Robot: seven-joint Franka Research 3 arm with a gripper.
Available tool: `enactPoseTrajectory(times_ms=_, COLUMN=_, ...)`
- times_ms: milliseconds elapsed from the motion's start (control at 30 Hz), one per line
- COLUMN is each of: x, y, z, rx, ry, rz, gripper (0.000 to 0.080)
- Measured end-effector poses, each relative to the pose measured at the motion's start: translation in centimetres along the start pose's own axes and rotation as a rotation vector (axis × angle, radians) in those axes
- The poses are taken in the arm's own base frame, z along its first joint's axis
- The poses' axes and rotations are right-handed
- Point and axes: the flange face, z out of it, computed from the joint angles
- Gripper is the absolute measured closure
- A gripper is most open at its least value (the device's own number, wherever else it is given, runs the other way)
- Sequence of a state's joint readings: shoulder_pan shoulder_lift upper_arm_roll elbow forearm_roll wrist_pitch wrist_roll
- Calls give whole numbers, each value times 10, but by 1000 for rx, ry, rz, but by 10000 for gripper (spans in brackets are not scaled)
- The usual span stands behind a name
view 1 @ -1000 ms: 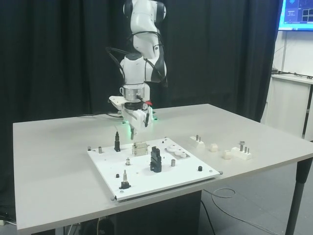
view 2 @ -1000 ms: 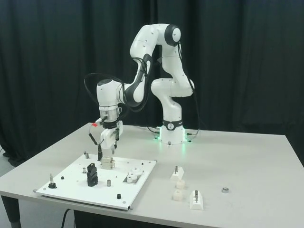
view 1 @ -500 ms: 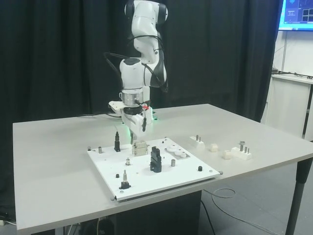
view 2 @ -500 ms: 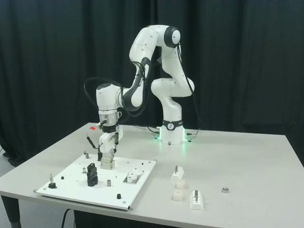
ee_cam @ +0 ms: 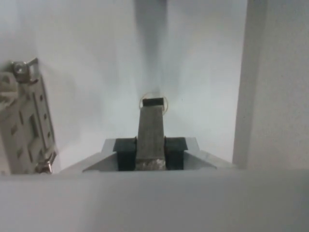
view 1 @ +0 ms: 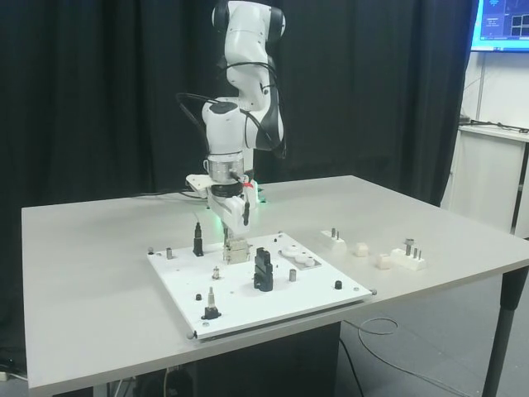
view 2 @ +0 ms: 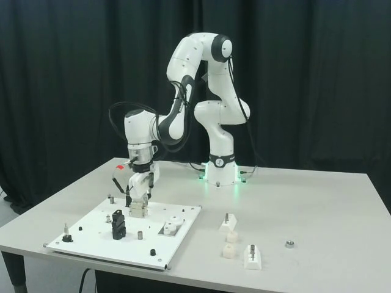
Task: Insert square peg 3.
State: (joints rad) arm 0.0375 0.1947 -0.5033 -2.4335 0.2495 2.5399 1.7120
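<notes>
Gripper (ee_cam: 151,153) clamped on the square peg (ee_cam: 151,136), which hangs straight down between my fingers over the white board (ee_cam: 96,58). Hole (ee_cam: 153,102) sits right under its tip, so I'd judge: descend slowly, keep square.

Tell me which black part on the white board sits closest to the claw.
The slim upright black post by the board's far edge, beside the claw; the bulkier black block stands farther forward.
</notes>
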Motion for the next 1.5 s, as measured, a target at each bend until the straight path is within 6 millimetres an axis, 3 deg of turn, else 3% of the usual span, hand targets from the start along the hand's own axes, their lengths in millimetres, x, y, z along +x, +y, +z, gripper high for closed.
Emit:
enactPoseTrajectory(times_ms=967, x=-2, y=0, z=8, rx=-4, ry=-2, rz=17, gripper=688)
enactPoseTrajectory(times_ms=1500, x=7, y=0, z=7, rx=-29, ry=-1, rz=31, gripper=688)
